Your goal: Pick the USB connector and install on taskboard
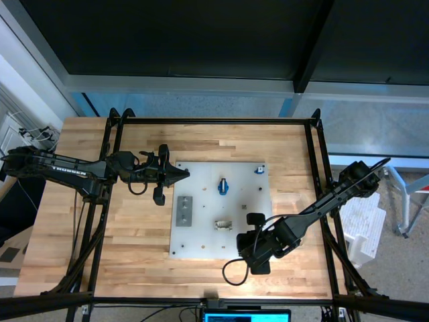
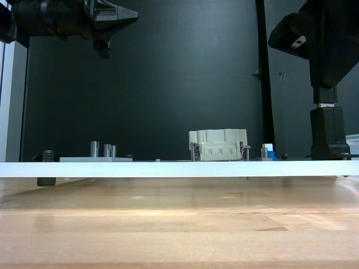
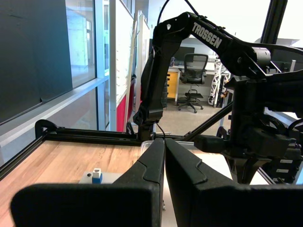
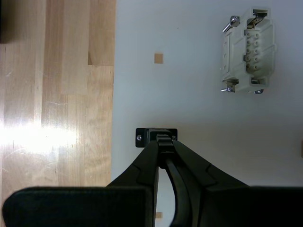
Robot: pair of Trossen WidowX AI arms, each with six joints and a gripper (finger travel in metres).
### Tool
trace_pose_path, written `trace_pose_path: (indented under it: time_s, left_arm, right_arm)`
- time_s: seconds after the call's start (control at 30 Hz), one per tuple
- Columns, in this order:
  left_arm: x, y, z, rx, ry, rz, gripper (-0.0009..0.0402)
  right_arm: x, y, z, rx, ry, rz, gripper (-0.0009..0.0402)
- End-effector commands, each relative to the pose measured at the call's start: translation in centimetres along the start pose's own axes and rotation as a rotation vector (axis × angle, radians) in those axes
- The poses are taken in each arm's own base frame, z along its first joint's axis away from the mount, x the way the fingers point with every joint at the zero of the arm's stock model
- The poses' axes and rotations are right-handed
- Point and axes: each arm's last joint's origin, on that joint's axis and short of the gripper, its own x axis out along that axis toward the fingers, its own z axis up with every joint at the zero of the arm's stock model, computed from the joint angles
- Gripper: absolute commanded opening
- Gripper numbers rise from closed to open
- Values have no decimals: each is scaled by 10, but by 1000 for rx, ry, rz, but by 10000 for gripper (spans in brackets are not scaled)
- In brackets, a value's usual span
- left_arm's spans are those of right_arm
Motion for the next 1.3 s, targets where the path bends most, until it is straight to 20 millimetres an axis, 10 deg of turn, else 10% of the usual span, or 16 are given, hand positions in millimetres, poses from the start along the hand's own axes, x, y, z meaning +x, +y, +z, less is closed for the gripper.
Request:
trace_pose_path:
  time_s: [0.03,1.3]
  left_arm:
    - [0,0,0,0,0,0,0]
    - [0,0,0,0,0,0,0]
  right_arm:
    - [4,-1,-4,-6,23,-6,0]
    - [3,1,-1,4,5,10,20]
